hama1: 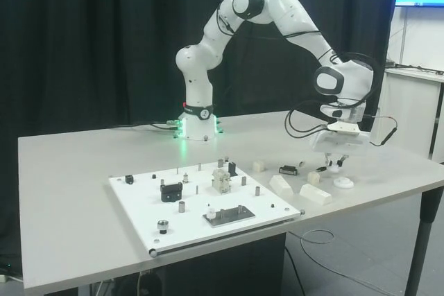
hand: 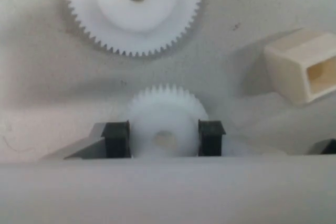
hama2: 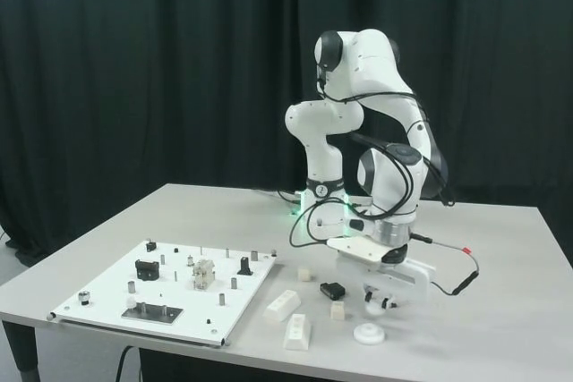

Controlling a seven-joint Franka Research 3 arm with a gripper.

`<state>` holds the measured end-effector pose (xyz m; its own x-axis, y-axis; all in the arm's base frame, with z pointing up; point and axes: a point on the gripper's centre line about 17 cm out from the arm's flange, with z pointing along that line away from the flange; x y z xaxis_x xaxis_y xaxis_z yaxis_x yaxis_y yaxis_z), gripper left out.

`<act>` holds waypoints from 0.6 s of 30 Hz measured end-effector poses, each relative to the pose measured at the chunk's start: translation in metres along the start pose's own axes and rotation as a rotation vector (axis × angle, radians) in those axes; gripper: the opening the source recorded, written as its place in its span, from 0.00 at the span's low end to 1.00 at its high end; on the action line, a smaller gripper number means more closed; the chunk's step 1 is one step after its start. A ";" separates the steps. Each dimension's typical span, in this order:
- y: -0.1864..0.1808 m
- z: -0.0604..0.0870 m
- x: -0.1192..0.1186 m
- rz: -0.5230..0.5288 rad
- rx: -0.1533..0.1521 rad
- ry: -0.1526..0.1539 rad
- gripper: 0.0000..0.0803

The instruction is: Place medium gear.

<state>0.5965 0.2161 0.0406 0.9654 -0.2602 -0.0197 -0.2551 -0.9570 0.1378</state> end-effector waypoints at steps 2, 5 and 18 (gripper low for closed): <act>-0.001 0.003 -0.001 -0.002 0.004 0.005 0.35; -0.002 0.006 -0.003 -0.002 0.007 0.007 0.35; -0.005 0.009 -0.006 0.022 0.015 0.011 0.62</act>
<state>0.5916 0.2217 0.0312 0.9599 -0.2803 -0.0063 -0.2774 -0.9528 0.1235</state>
